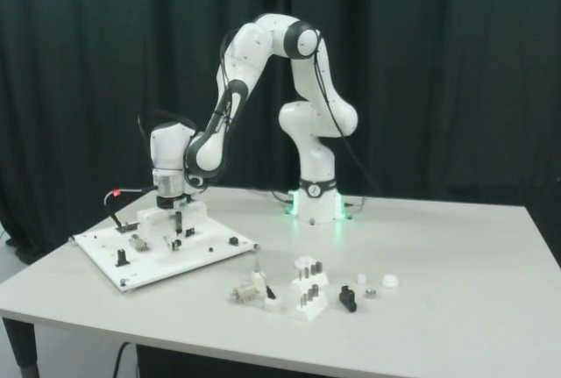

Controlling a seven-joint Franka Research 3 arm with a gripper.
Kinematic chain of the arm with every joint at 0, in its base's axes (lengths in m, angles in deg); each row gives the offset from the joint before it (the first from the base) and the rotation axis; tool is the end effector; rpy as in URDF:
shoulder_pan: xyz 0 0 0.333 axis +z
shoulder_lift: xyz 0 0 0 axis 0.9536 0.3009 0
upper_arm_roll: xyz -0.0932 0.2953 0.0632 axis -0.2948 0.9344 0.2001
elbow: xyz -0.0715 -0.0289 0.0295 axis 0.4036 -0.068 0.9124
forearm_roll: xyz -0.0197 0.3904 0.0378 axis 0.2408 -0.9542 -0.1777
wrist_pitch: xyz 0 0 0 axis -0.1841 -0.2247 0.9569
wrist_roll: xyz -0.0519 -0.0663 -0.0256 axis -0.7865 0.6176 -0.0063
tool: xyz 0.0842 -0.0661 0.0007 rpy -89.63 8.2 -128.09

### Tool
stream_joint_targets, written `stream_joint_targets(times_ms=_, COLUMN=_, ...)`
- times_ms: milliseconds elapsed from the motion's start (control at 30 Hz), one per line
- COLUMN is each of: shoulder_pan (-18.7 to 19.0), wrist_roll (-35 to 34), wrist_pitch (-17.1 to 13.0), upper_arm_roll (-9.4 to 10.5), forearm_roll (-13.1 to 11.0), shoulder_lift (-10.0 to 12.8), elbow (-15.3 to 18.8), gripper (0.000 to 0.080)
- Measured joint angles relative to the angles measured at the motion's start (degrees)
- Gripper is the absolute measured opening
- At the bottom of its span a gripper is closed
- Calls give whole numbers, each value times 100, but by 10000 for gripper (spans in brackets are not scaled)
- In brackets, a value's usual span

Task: Insert BNC.

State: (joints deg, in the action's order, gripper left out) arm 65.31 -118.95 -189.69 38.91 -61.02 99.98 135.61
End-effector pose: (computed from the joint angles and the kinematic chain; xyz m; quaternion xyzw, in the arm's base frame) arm 0.4089 -0.3300 0.2050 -0.1081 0.9939 -0.0013 0.0238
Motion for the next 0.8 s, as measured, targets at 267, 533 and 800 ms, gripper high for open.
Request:
stream_joint_targets(times_ms=267, shoulder_pan=0, wrist_roll=-387, wrist_pitch=-1, upper_arm_roll=-1, forearm_roll=-3, shoulder_lift=0, elbow=0, gripper=120)
stream_joint_targets(times_ms=533, shoulder_pan=0, wrist_roll=-859, wrist_pitch=-1, upper_arm_roll=-4, forearm_roll=-11, shoulder_lift=0, elbow=-1, gripper=120)
stream_joint_targets(times_ms=800, shoulder_pan=0, wrist_roll=-1245, wrist_pitch=3, upper_arm_roll=-13, forearm_roll=-113, shoulder_lift=0, elbow=-1, gripper=120)
